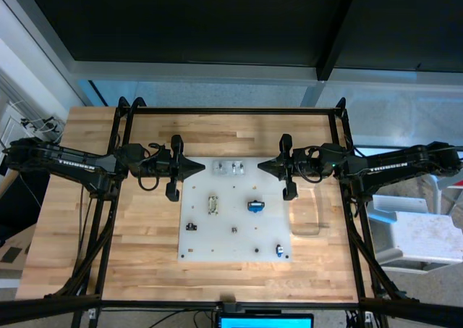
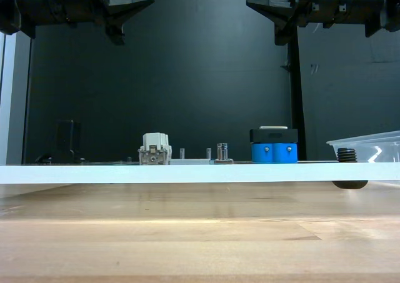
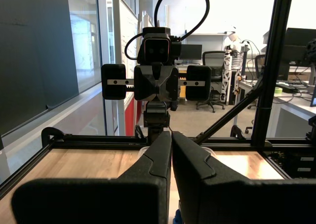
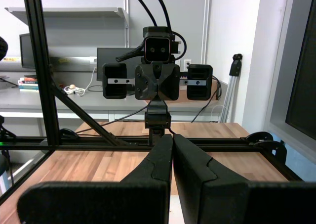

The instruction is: Pick the M12 fastener and fasten on the M12 threads

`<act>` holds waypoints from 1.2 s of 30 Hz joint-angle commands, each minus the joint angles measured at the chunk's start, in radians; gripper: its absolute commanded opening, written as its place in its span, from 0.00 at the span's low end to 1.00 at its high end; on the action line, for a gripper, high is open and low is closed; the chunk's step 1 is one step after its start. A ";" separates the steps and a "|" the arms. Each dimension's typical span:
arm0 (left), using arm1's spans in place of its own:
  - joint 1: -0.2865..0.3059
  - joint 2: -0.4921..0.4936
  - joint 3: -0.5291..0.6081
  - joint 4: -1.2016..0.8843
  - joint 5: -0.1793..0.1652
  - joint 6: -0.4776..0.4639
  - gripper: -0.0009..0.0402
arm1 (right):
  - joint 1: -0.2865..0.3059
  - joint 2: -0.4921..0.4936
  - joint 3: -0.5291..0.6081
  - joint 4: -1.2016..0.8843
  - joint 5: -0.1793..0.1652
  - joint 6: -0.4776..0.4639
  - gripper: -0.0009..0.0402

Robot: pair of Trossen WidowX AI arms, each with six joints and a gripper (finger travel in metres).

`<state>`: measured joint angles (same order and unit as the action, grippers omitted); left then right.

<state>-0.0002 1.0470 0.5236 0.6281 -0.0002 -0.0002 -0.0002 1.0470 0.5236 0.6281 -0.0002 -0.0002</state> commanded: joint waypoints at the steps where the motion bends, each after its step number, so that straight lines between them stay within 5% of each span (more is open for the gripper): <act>1: 0.000 0.000 -0.001 -0.025 0.000 0.000 0.02 | 0.001 0.000 0.000 0.001 0.000 0.000 0.02; 13: 0.000 0.000 -0.001 -0.025 0.000 0.000 0.02 | 0.003 0.000 0.011 -0.046 -0.020 0.013 0.02; 24: 0.000 0.000 -0.001 -0.025 0.000 0.000 0.02 | 0.006 0.015 0.304 -0.842 -0.074 -0.175 0.02; 36: 0.000 0.000 -0.001 -0.025 0.000 0.000 0.02 | 0.008 0.081 0.491 -1.268 -0.082 -0.331 0.02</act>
<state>-0.0002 1.0466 0.5228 0.6029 -0.0002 -0.0006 0.0074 1.1217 1.0012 -0.6010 -0.0826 -0.3149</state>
